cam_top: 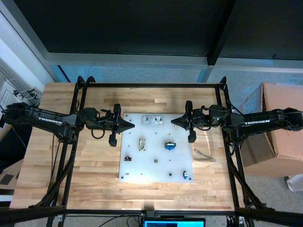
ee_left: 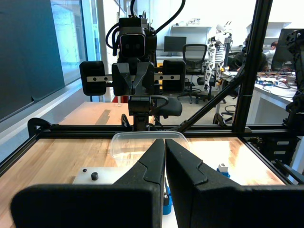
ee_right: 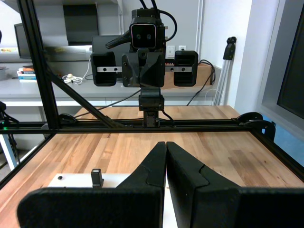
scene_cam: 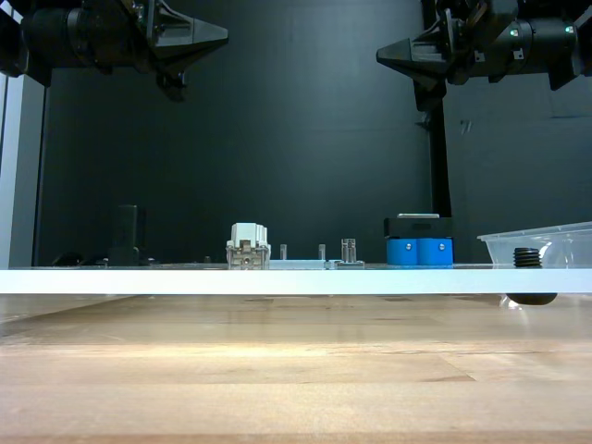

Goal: Remove the RJ45 connector from the taskboard and place in the container

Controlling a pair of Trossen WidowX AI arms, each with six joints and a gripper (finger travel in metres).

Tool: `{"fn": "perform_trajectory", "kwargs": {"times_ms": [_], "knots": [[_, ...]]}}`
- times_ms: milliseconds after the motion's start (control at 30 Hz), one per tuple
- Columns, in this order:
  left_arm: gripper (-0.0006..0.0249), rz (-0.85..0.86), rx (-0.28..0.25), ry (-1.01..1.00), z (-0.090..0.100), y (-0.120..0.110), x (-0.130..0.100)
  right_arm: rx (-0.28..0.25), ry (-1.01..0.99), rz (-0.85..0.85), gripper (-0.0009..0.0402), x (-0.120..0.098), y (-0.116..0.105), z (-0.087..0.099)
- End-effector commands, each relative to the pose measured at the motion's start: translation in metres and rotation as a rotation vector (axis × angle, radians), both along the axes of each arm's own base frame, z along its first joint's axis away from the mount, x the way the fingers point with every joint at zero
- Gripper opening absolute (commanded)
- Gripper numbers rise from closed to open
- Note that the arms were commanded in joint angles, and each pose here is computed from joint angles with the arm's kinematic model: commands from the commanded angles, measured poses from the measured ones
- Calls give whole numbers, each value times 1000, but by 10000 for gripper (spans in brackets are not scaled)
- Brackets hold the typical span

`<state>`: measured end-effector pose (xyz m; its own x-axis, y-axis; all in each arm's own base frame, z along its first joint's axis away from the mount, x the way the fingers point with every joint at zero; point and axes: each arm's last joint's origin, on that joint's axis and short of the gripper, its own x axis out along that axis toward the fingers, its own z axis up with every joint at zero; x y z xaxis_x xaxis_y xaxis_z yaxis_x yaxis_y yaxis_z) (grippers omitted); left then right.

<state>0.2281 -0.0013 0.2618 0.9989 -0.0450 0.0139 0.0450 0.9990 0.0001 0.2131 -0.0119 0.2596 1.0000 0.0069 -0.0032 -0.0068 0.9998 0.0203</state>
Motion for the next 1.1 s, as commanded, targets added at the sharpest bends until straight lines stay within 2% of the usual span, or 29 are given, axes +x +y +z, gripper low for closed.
{"fn": "perform_trajectory", "kwargs": {"times_ms": [33, 1100], "knots": [[0, 0, 0, 0, 0, 0, 0, -2, 0, -1, 0, 0, 0, 0], [0, 0, 0, 0, 0, 0, 0, 0, 27, 0, 0, 0, 0, -3]]}}
